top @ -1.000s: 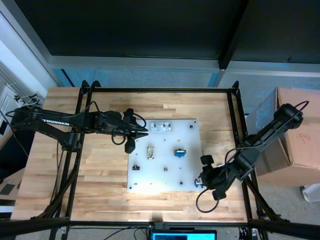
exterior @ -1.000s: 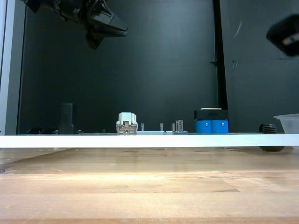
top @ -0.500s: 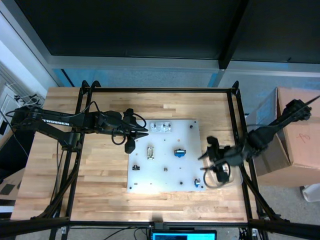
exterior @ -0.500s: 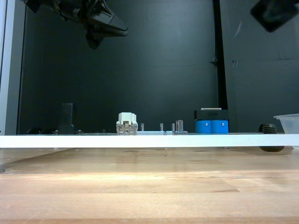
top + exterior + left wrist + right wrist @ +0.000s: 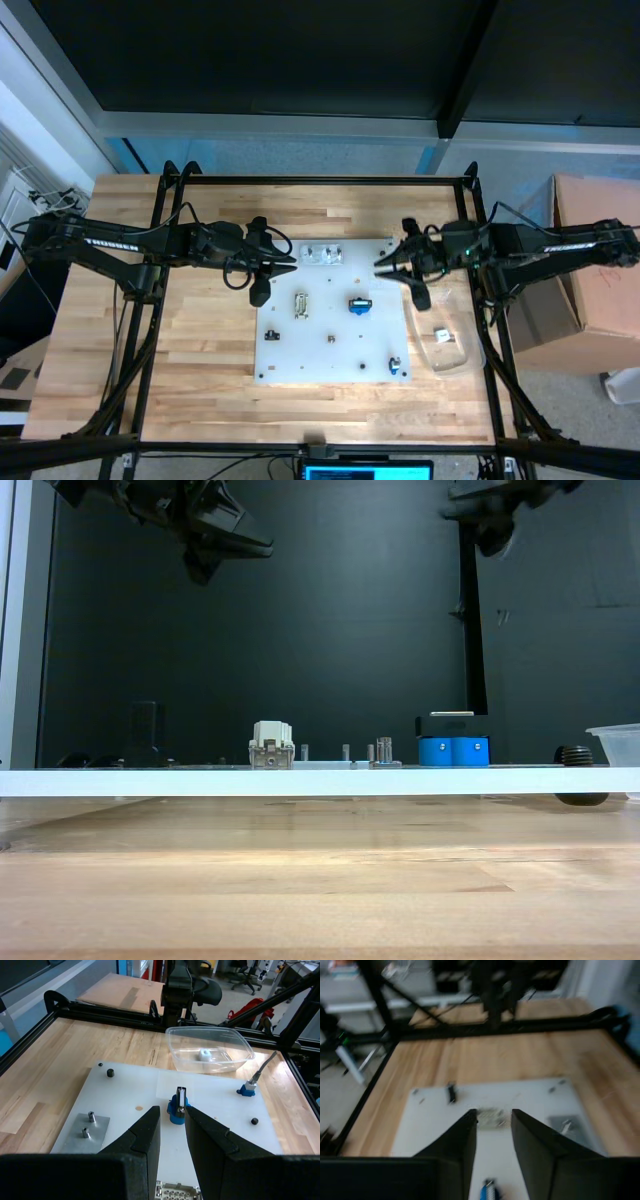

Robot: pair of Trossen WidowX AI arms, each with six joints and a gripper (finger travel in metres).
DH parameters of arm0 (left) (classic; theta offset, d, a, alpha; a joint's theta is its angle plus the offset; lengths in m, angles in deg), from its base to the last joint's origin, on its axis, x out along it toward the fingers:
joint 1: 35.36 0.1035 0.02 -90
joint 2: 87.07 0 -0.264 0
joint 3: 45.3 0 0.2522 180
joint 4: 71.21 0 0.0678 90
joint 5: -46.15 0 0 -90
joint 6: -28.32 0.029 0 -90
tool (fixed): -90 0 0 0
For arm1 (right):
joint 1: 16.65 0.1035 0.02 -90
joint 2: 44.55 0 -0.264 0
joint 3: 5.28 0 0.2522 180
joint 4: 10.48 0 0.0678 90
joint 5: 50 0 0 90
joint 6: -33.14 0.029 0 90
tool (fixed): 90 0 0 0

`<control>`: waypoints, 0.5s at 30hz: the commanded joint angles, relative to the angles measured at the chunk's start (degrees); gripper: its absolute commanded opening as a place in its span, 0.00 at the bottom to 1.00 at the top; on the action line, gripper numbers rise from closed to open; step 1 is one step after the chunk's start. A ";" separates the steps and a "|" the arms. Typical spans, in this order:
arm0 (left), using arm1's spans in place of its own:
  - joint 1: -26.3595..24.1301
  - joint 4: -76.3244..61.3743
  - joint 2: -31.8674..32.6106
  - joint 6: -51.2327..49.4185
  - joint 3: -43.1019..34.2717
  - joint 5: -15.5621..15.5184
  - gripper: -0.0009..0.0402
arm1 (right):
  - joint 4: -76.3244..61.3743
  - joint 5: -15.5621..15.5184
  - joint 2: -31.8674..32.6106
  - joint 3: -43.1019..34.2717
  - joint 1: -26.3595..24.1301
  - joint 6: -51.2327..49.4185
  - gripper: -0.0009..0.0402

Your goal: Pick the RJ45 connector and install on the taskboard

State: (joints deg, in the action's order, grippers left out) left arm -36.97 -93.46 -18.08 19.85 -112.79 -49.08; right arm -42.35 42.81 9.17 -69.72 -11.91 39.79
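I am matte black all over. My left arm (image 5: 110, 243) is a slim tube with white lettering along it and black cable looping by the wrist. My right arm (image 5: 545, 243) trails a thin black cable too. My left gripper (image 5: 293, 262) is over the taskboard's (image 5: 300, 365) far left part and my right gripper (image 5: 378, 265) over its far right. Both end in black wedge-shaped fingers (image 5: 145, 1135), tapered and slightly parted.

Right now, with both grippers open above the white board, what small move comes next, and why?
Probably no pick: the small blue RJ45 connector with its grey cable stub stands at the white task board's near-right corner, in neither gripper. The left gripper and right gripper hover open above its far half. I'd lower the right one for a look; its depth I cannot tell.
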 commanded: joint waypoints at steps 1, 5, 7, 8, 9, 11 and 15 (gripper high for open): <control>0.02 1.55 0.00 0.00 -0.02 -0.13 0.18 | 2.56 -2.08 0.02 0.33 -2.56 -0.98 0.10; 0.02 5.84 0.00 0.00 -0.02 -0.11 0.18 | 9.35 -4.52 -0.07 2.82 -4.31 -1.18 0.03; 0.02 7.08 -0.02 0.11 -0.02 -0.13 0.18 | 13.33 -4.52 -0.11 4.44 -4.90 -1.29 0.03; 0.02 7.65 -0.02 0.48 -0.02 -0.15 0.18 | 15.34 -4.55 -0.11 5.29 -5.25 -1.55 0.02; 0.02 8.17 0.00 0.46 -0.02 -0.15 0.18 | 17.49 -4.52 -0.11 6.19 -5.66 -1.66 0.02; 0.20 9.18 0.00 0.28 -0.02 -1.99 0.18 | 22.27 -4.57 -0.15 8.35 -6.84 -1.57 0.02; 0.07 9.25 -0.90 1.55 0.02 -3.32 0.17 | 30.42 -7.10 -0.66 12.61 -9.55 0.59 0.02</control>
State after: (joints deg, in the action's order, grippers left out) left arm -36.86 -84.26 -18.43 20.63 -112.79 -52.54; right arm -14.48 36.63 8.69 -58.25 -20.72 39.16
